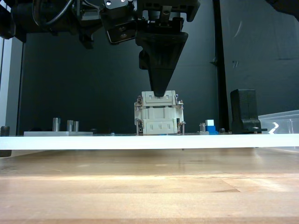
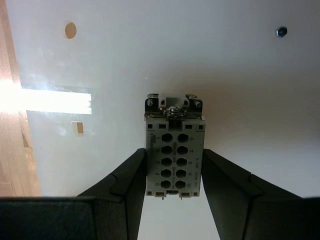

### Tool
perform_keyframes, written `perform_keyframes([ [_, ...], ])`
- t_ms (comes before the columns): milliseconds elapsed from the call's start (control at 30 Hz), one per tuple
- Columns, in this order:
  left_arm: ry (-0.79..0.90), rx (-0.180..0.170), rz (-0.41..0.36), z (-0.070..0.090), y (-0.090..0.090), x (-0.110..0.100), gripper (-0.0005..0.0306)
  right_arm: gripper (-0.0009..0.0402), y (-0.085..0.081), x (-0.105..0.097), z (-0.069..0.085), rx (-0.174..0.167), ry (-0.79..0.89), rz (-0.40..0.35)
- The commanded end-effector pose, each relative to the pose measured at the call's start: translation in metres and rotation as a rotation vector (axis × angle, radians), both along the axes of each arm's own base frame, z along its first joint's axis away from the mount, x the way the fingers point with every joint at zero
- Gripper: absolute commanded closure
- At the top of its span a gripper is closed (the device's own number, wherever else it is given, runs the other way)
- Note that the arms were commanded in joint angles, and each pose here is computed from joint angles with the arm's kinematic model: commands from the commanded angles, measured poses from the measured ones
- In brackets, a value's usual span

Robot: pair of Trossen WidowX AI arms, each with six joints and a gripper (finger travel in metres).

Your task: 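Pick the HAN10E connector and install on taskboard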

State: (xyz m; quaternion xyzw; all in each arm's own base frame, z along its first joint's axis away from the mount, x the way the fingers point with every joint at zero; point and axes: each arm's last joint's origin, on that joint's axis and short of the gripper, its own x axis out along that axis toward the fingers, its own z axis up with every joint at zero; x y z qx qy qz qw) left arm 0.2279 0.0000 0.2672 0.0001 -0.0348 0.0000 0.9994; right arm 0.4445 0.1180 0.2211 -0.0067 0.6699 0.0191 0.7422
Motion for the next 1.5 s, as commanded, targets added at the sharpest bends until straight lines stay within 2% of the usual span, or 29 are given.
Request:
perform_keyframes([
  [33, 0.000, 0.000, 0.000, 0.000, 0.000, 0.000, 0.0300, 0.0336, 0.000, -0.001, -0.010, -0.006, 0.021, 0.001],
  [467, 0.000, 0.000, 0.000, 0.000, 0.000, 0.000, 0.0300, 0.0335, 0.000, -0.001, -0.008, -0.003, 0.010, 0.005],
  [567, 0.000, 0.000, 0.000, 0.000, 0.000, 0.000, 0.0300, 0.0323, 0.001, -0.001, -0.008, -0.004, 0.009, 0.006],
  [733, 0.000, 0.000, 0.000, 0.000, 0.000, 0.000, 0.0300, 0.0278, 0.001, -0.001, -0.008, -0.003, 0.010, 0.000],
  [967, 0.000, 0.000, 0.000, 0.000, 0.000, 0.000, 0.0300, 0.0213, 0.000, -0.003, 0.001, 0.002, -0.011, -0.001],
  [1333, 0.000, 0.000, 0.000, 0.000, 0.000, 0.000, 0.0300, 0.0103, 0.001, -0.005, 0.007, 0.006, -0.023, 0.005],
  [1500, 0.000, 0.000, 0.000, 0.000, 0.000, 0.000, 0.0300, 0.0060, 0.000, -0.009, 0.018, 0.010, -0.038, 0.002],
])
